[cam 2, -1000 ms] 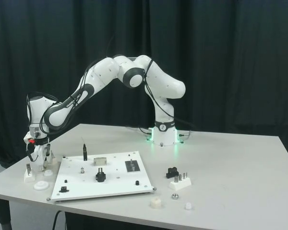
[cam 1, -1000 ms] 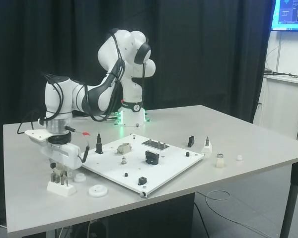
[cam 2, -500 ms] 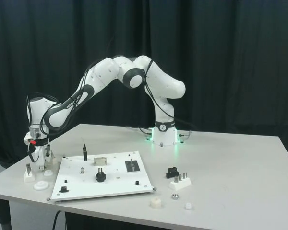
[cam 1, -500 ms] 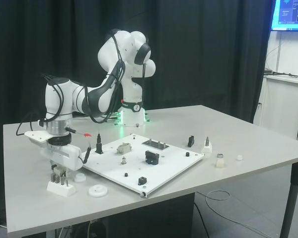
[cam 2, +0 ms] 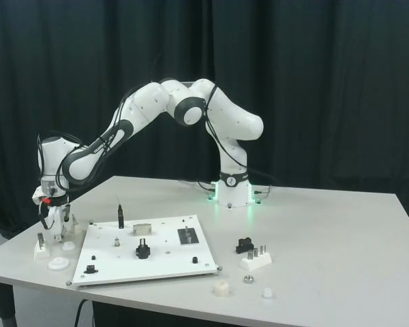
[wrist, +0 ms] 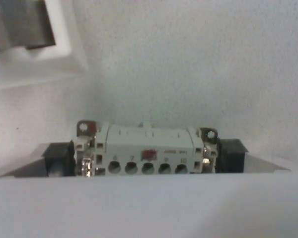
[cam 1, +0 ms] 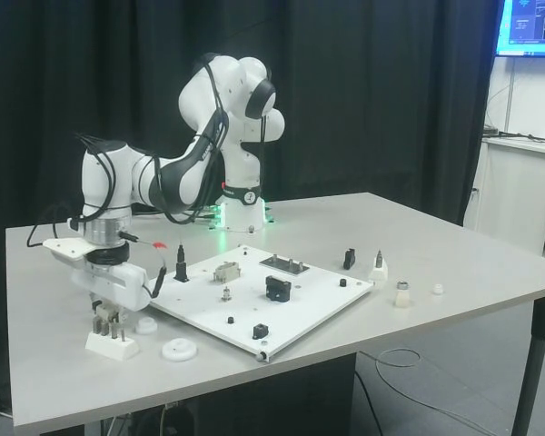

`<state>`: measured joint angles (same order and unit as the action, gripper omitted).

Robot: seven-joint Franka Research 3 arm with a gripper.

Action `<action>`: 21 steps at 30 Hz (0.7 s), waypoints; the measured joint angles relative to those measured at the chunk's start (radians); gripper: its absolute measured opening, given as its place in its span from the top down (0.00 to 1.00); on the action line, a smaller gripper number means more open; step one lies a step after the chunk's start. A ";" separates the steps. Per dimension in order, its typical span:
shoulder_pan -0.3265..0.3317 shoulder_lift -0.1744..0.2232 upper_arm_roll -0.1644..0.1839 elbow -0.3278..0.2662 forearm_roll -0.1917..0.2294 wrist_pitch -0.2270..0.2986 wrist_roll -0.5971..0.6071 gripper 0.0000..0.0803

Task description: Pick waterproof.

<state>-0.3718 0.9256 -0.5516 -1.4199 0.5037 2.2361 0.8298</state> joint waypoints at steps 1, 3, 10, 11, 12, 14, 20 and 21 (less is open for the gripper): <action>0.000 0.000 -0.001 0.004 0.000 -0.002 0.000 0.23; 0.000 0.000 -0.003 0.012 0.000 -0.008 0.000 0.23; 0.002 -0.002 -0.020 0.047 -0.002 -0.056 0.006 0.23; 0.003 -0.002 -0.023 0.052 -0.002 -0.065 0.006 0.23; 0.003 -0.002 -0.026 0.057 -0.003 -0.074 0.006 0.23; 0.004 -0.002 -0.032 0.066 -0.004 -0.091 0.006 0.23; 0.006 -0.002 -0.045 0.086 -0.009 -0.125 0.006 0.23; 0.006 -0.002 -0.047 0.088 -0.010 -0.128 0.006 0.23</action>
<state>-0.3656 0.9232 -0.5982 -1.3321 0.4937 2.1078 0.8356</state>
